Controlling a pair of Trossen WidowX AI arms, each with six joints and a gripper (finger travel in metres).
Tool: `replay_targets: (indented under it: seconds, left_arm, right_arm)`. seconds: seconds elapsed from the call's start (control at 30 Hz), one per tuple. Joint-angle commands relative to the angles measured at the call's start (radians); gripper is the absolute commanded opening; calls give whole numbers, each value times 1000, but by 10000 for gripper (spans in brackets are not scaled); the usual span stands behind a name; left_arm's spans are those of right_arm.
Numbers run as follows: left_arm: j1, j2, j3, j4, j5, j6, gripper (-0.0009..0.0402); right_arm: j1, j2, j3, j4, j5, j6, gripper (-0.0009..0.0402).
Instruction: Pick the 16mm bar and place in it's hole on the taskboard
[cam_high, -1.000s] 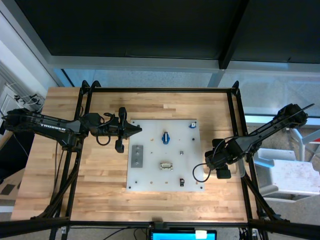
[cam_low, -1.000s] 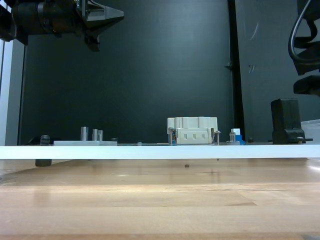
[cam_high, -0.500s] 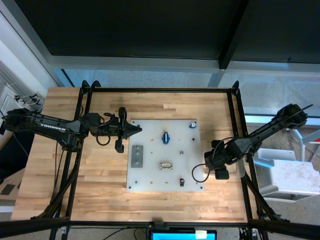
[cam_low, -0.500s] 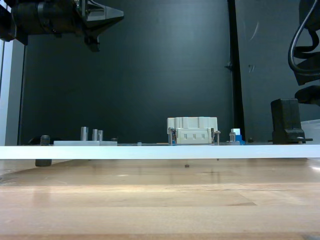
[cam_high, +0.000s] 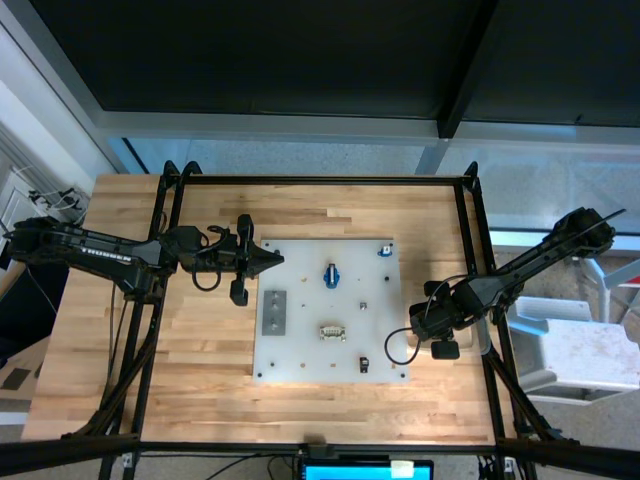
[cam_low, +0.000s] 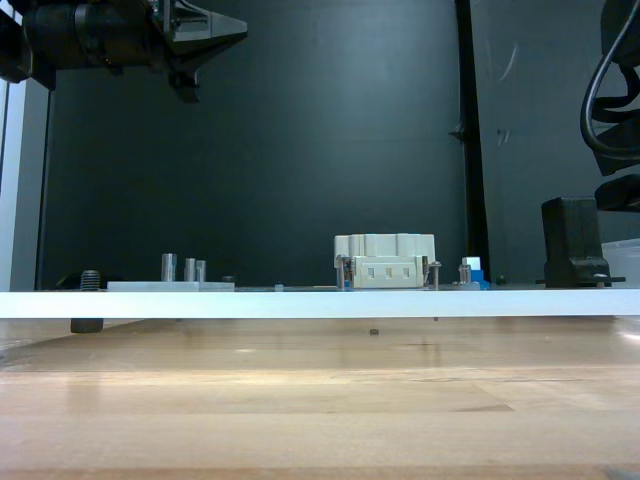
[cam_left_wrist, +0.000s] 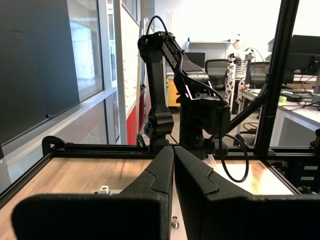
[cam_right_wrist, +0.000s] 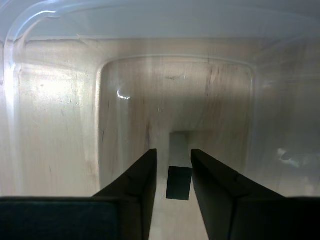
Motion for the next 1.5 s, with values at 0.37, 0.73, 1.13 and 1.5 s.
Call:
replay_targets:
  seconds: [0.37,0.73,1.13,1.5]
  left_arm:
    - [0,0,0,0,0,0,0]
    - [0,0,0,0,0,0,0]
    - [0,0,0,0,0,0,0]
    - [0,0,0,0,0,0,0]
  right_arm:
    - [0,-1,1,0,1,7,7]
    - [0,-2,45,-58,1,7,-1]
    - [2,-2,253,-218,1,25,0]
    - [3,63,457,-367,0,0,0]
